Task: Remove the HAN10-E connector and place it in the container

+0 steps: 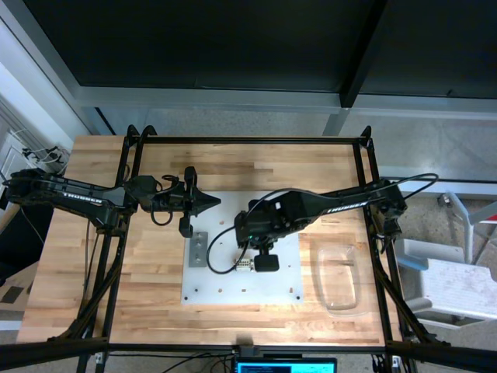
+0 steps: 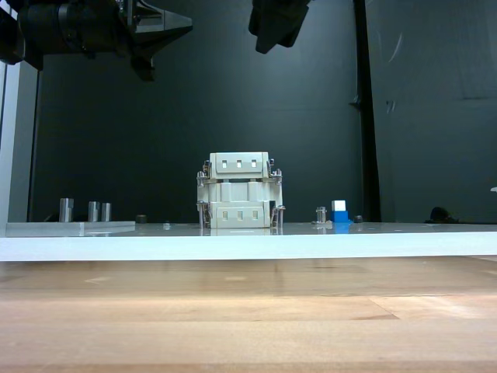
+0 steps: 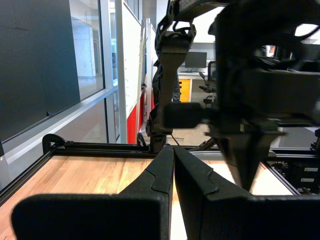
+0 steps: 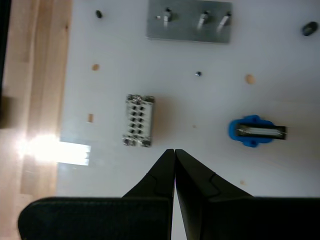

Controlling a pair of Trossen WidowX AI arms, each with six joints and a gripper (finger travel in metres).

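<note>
- Well, the HAN10-E connector (image 4: 138,120) stands on the white board (image 1: 283,284), near the middle of the board's near half, with its pin face turned straight up.
- Its long axis runs side to side, parallel to the board's near edge and square to the long axis of the grey metal block (image 4: 189,30).
- From table height it looks like two stacked tiers, showing its broad side.
- The right gripper (image 4: 174,151) hangs well above the board, just off the connector's side. Its fingers are pressed together and hold nothing.
- The left gripper (image 3: 173,147) hovers over the board's far left part, with its fingers also closed together and empty.
- The metal block, with three upright pegs, lies toward the board's left edge.
- A small blue upright piece (image 4: 252,131) sits further in on the board, apart from the connector.
- The clear container (image 1: 339,280) rests off the board's right edge, on the wooden table (image 1: 70,233).
- A black frame (image 1: 248,141) rims the table, and a dark wall stands beyond it.
</note>
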